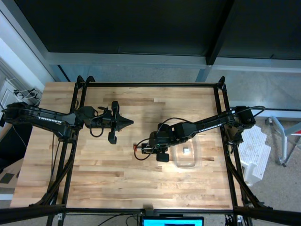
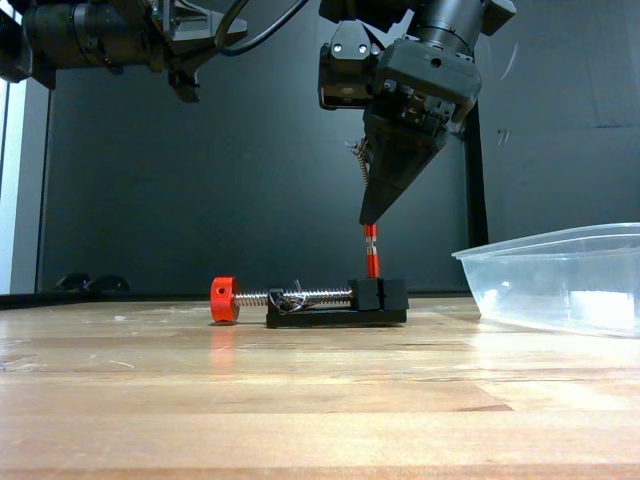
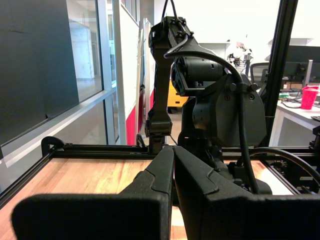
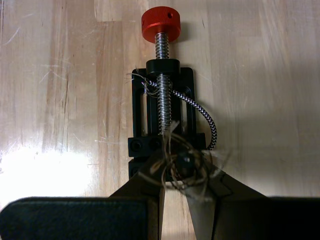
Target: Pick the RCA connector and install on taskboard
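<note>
RCA connector (image 2: 371,252), 1 piece: upright, long axis vertical, pinched in right gripper (image 2: 372,214), directly beneath its tips. Lower end meets taskboard (image 2: 335,305) at the end opposite knob (image 2: 223,299); seating uncertain. Left gripper (image 1: 128,123): closed, empty, well apart.

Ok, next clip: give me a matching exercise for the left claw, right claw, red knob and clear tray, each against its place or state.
Things:
1. left claw
2. right claw
3. red knob
4. clear tray

Places or states:
A. on the tabletop, right of the black block in the low view
B. at the end of the block's screw
C. pointing down just over the block, shut on a thin red plug
D. shut on nothing, off to the left, high above the table

Pairs: 1-D, 2-C, 3-B, 4-A
</note>
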Available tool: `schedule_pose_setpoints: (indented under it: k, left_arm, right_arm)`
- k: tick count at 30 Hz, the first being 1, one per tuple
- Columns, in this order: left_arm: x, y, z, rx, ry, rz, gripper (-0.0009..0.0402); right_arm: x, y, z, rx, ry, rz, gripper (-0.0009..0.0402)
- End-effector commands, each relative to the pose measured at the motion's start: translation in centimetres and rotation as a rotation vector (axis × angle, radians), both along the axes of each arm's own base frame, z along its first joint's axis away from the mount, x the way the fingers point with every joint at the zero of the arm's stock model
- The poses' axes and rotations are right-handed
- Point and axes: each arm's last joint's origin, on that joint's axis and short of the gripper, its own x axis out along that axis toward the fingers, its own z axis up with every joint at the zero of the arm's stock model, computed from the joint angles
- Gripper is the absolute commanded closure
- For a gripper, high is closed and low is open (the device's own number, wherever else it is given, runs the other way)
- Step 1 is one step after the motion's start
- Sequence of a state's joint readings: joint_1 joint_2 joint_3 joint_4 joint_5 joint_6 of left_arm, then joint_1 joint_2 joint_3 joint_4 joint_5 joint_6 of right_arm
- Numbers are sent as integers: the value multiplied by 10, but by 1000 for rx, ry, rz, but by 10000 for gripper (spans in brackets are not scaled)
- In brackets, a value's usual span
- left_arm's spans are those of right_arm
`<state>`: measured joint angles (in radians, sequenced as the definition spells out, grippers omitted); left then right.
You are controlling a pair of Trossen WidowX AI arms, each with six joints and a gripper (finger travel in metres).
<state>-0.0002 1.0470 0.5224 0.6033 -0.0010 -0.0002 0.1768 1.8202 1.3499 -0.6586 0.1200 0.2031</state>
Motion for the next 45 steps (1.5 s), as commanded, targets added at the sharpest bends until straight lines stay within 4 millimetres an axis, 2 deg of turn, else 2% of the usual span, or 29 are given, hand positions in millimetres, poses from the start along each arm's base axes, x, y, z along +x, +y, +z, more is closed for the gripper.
schedule_pose_setpoints:
  k: [1,21,33,37,45]
  left_arm:
    - [0,0,0,0,0,0,393]
    - [0,0,0,0,0,0,393]
    - [0,0,0,0,0,0,393]
    - [0,0,0,0,0,0,393]
    - [0,0,0,0,0,0,393]
  right_arm:
    - [1,0,-4,-2,10,-1,392]
    - [-1,-3,-19,-1,25,-13,392]
    - [-1,-4,-17,-1,19,-14,390]
    - [-1,-4,-13,0,8,-14,373]
    - [0,-3,-9,3,-6,-14,312]
